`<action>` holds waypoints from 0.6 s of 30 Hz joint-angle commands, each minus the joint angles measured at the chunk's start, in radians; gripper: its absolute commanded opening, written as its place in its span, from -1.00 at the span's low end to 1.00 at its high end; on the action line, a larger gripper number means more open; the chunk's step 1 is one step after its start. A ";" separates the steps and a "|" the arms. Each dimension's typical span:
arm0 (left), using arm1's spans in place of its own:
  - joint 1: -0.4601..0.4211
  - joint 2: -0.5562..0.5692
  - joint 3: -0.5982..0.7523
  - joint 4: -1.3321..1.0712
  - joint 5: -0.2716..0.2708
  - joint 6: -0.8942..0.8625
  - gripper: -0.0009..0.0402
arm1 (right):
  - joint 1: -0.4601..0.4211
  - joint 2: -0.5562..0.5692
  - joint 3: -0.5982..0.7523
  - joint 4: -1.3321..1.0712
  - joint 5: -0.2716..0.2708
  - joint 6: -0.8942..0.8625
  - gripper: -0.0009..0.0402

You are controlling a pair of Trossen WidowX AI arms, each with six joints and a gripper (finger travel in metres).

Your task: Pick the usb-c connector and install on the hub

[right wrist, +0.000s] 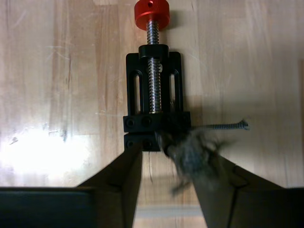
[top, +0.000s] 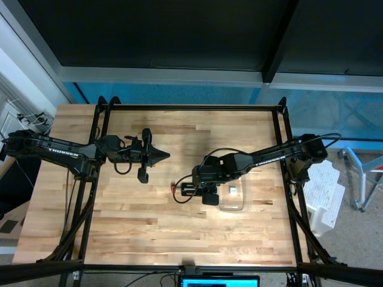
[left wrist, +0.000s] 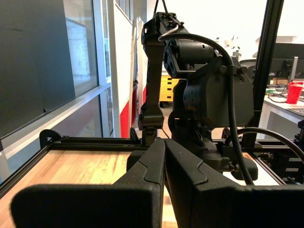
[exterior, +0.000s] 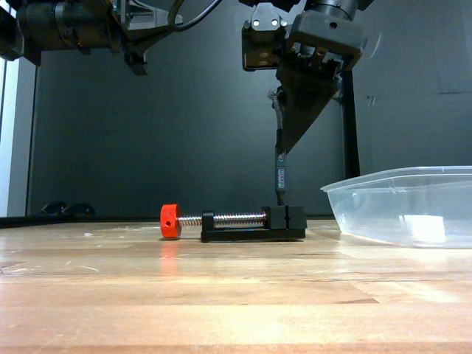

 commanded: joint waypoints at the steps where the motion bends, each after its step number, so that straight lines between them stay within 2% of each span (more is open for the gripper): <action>1: 0.000 0.000 0.000 0.000 0.000 0.000 -0.96 | 0.008 -0.040 0.003 -0.035 0.001 0.004 -0.09; 6: 0.000 0.000 0.000 0.000 0.000 0.000 -0.96 | 0.013 -0.137 -0.042 -0.034 0.004 0.004 0.08; 11: 0.000 0.000 0.000 0.000 0.000 0.000 -0.96 | 0.013 -0.233 -0.113 0.026 0.002 0.004 0.10; 18: 0.000 0.000 0.000 0.000 0.000 0.000 -0.96 | 0.013 -0.243 -0.127 0.045 0.003 0.003 0.07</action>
